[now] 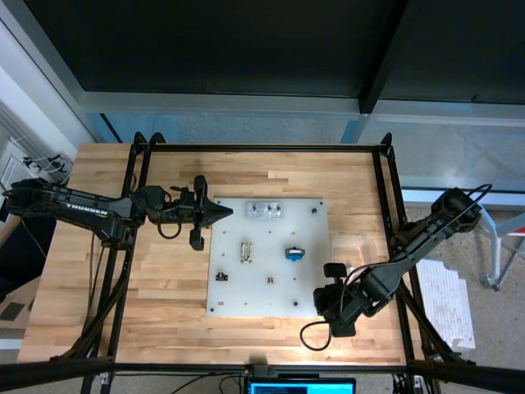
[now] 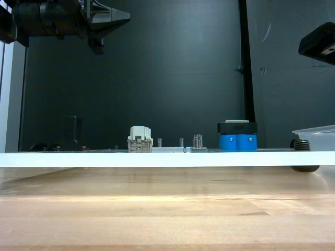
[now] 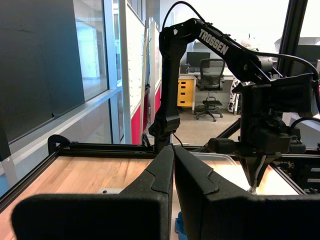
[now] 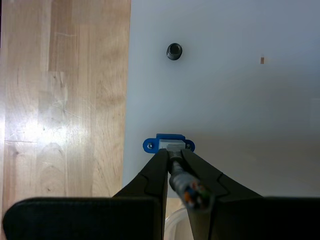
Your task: Pick the RJ45 connector and install on taskboard
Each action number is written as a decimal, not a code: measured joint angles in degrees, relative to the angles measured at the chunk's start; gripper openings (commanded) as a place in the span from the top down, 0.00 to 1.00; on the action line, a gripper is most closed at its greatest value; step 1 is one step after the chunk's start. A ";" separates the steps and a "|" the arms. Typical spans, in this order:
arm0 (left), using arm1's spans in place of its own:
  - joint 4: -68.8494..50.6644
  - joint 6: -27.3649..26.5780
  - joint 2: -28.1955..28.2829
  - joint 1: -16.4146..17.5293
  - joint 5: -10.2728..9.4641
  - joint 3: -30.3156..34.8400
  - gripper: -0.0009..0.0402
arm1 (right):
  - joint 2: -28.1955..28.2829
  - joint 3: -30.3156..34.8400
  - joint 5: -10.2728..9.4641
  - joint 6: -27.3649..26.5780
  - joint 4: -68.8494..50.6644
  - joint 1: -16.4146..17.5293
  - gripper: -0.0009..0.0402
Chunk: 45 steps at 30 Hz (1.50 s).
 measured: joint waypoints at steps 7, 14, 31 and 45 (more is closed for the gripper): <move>0.02 0.00 0.00 0.00 0.00 0.00 0.98 | 0.07 -0.35 -0.24 0.07 -0.04 0.00 0.98; 0.02 -0.02 0.00 0.00 0.00 -0.02 0.98 | 0.11 -0.26 -0.42 0.11 -0.22 0.00 0.97; 0.00 -0.02 0.00 0.00 0.02 0.00 0.98 | -0.90 -0.59 -1.14 0.26 -0.94 0.00 0.78; 0.00 0.00 0.00 0.00 0.00 -0.02 0.98 | -3.72 2.62 -0.74 0.33 -4.61 0.02 0.61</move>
